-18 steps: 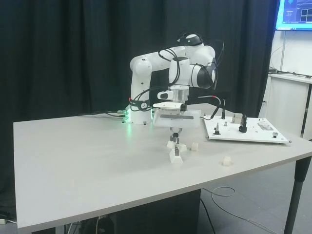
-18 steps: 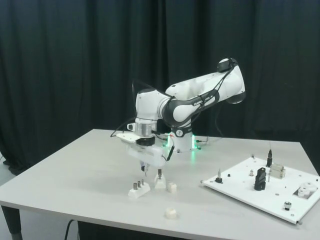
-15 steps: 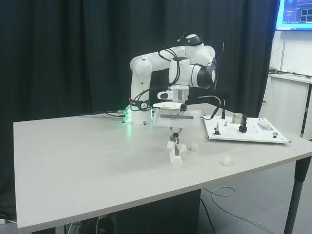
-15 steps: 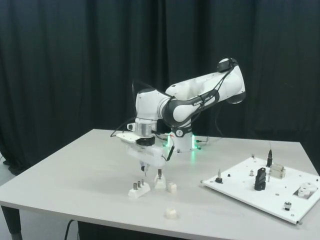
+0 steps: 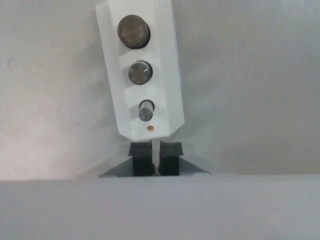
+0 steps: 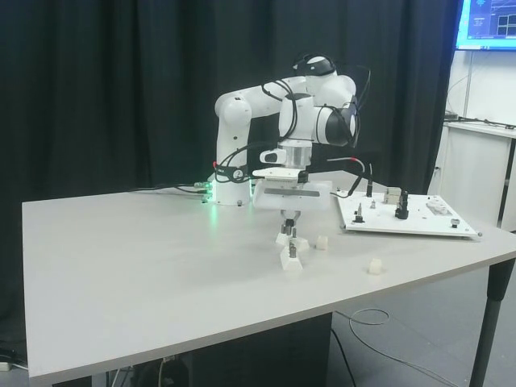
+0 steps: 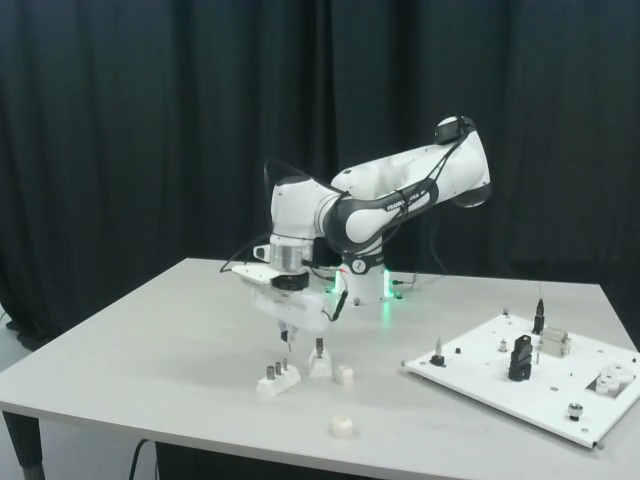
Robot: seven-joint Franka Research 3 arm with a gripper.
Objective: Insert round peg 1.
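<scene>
Near edge of the tabletop (image 7: 160,350): a lone small white block (image 7: 342,427), unused. Behind it, the white peg holder (image 5: 141,70) with three round pegs seated in a row, largest to smallest; a fourth, tiny hole at its end is vacant. Two more small white blocks (image 7: 331,369) sit just beside the holder.

The tool (image 5: 155,159) hangs just above the holder's vacant end, fingers closed on a thin round peg (image 5: 155,155) that points straight down. This looks like round peg 1, lifted clear.

Judgement: carry stage, insertion not begun. Keep the peg vertical and the grip firm during transfer; a thin peg will tilt easily. Square it over the target hole before descending, then lower slowly.

Farther off, the white assembly board (image 7: 520,378) with black fixtures, well apart from the holder. Farthest, the arm's base (image 6: 228,187) with green light.
</scene>
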